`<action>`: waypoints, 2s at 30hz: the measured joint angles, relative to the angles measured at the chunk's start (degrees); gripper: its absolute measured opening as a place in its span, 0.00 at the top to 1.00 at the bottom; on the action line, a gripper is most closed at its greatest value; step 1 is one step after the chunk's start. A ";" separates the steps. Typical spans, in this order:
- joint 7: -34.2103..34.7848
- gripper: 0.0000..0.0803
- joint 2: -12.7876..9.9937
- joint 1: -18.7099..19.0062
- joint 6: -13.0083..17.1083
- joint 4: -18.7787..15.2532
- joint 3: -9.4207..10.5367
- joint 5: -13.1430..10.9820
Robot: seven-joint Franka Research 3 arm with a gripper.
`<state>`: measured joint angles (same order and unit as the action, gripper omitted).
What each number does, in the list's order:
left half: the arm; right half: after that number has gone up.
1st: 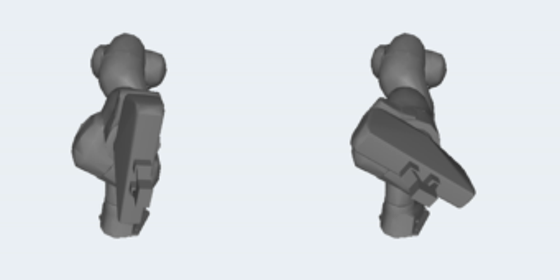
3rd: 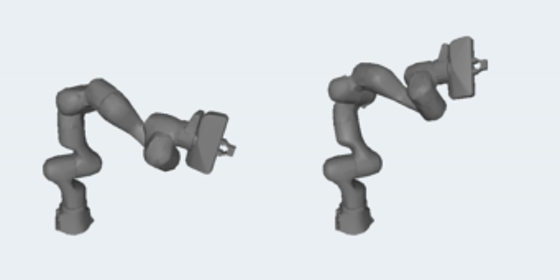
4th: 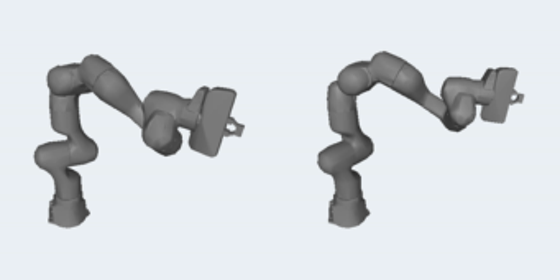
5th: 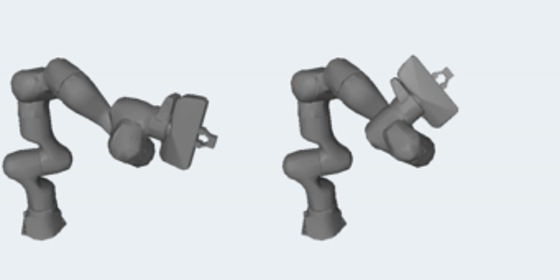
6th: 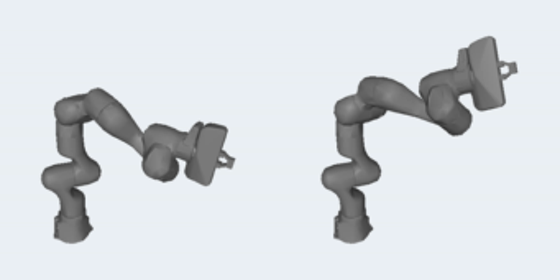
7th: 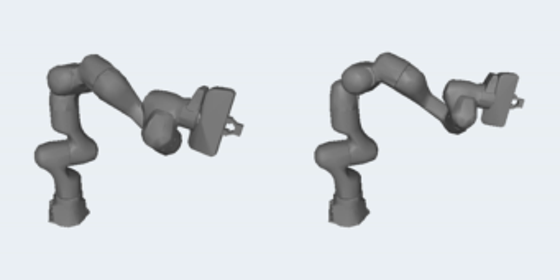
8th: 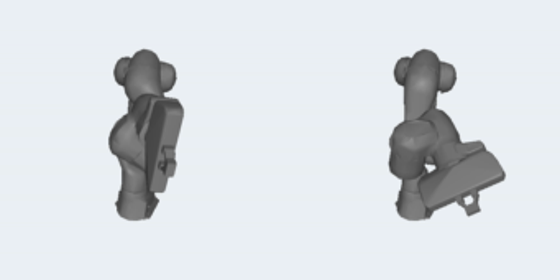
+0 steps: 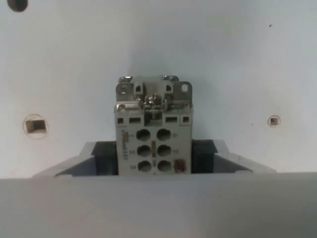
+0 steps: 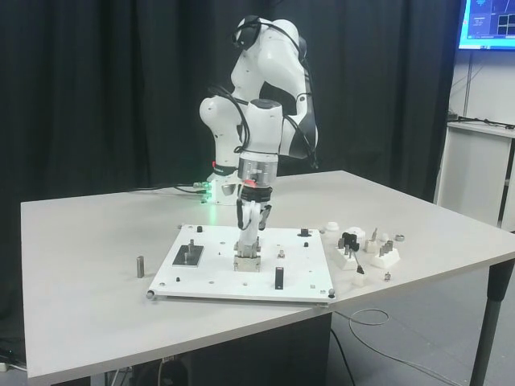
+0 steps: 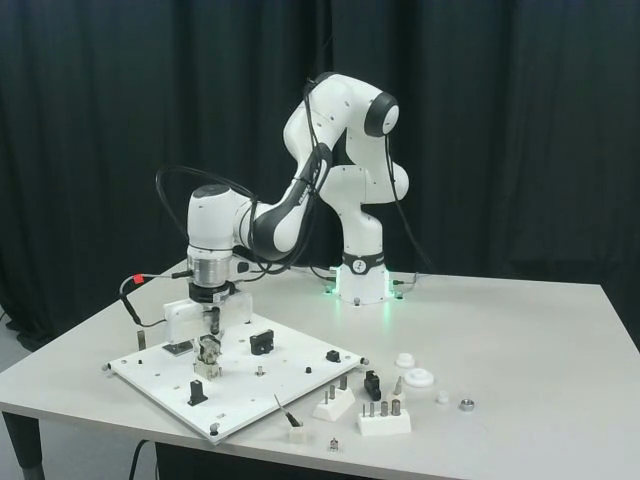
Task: Insert waterproof.
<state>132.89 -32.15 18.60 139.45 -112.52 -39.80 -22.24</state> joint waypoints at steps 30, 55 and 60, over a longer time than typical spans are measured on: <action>-1.94 0.61 0.62 0.20 3.55 -1.95 -0.35 -3.36; -1.97 0.61 0.57 0.84 3.95 -2.13 -0.61 -4.38; -1.97 0.61 0.49 0.77 4.01 -2.23 -0.65 -4.47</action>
<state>130.92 -31.66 19.37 143.46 -114.75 -40.45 -26.71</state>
